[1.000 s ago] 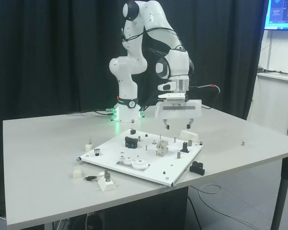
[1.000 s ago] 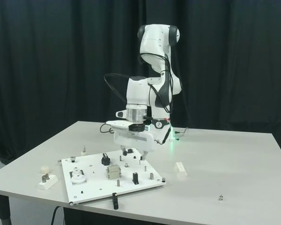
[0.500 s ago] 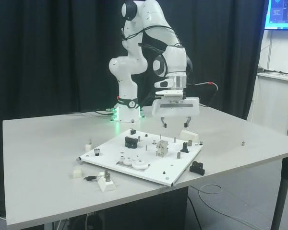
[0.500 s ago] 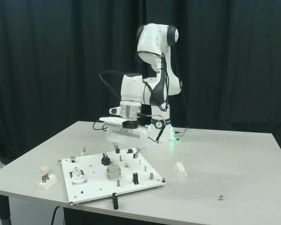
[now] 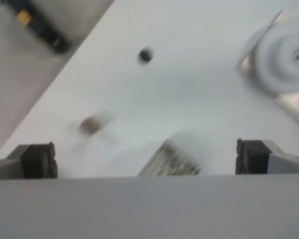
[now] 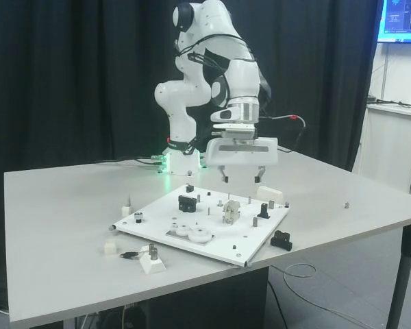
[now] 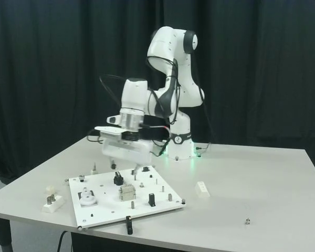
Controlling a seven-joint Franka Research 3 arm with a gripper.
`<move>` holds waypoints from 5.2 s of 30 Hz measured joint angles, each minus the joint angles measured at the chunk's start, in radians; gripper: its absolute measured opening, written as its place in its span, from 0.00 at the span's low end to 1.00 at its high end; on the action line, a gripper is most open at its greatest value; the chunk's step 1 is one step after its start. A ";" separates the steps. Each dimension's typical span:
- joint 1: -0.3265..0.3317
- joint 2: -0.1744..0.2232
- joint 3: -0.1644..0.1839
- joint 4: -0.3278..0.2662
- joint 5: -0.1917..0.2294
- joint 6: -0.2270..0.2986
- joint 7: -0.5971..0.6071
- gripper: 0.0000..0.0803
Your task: Pick round peg 3.
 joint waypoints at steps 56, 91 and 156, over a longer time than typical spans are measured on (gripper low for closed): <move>-0.402 0.535 0.001 0.729 0.231 -0.270 -0.810 1.00; -0.445 0.668 -0.010 0.892 0.300 -0.472 -0.810 1.00; -0.439 0.693 -0.042 0.952 0.356 -0.520 -0.788 0.12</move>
